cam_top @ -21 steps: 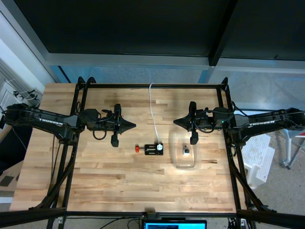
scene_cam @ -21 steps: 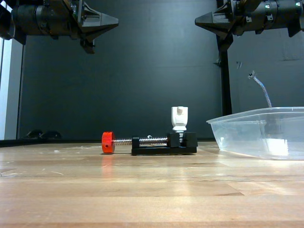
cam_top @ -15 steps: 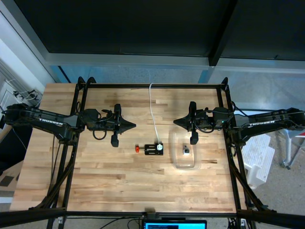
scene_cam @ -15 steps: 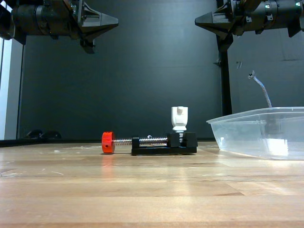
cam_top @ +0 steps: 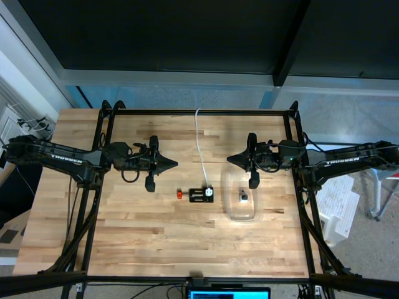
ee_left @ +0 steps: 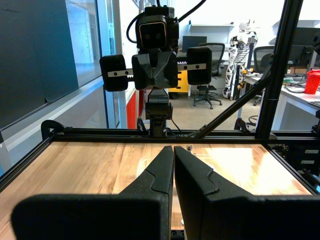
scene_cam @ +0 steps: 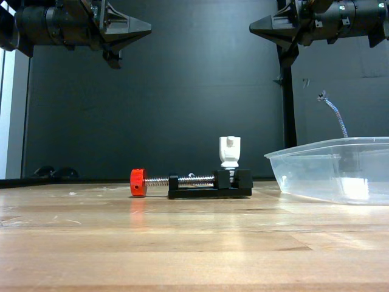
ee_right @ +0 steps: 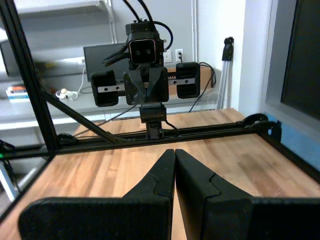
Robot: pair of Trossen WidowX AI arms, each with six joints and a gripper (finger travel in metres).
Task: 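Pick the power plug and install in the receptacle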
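The power plug (cam_top: 244, 197) is a tiny black block lying inside the clear plastic tray (cam_top: 235, 215) right of centre. The receptacle (cam_top: 209, 191) (scene_cam: 229, 150) shows its white square face up in a black vise (scene_cam: 209, 184) with a red knob (scene_cam: 138, 182). Its white cord (cam_top: 200, 144) runs to the far edge. My left gripper (cam_top: 175, 164) (scene_cam: 148, 27) hangs shut high over the table, left of the vise, holding nothing. My right gripper (cam_top: 229, 159) (scene_cam: 253, 27) is shut too, high above the tray's far end. The fingertips of each meet in the wrist views (ee_left: 173, 148) (ee_right: 174, 151).
A black frame (cam_top: 199, 113) rims the wooden table. Each wrist view shows the opposite arm (ee_left: 156, 60) (ee_right: 146, 75) facing it. A braided cable end (scene_cam: 332, 109) rises behind the tray in the low view.
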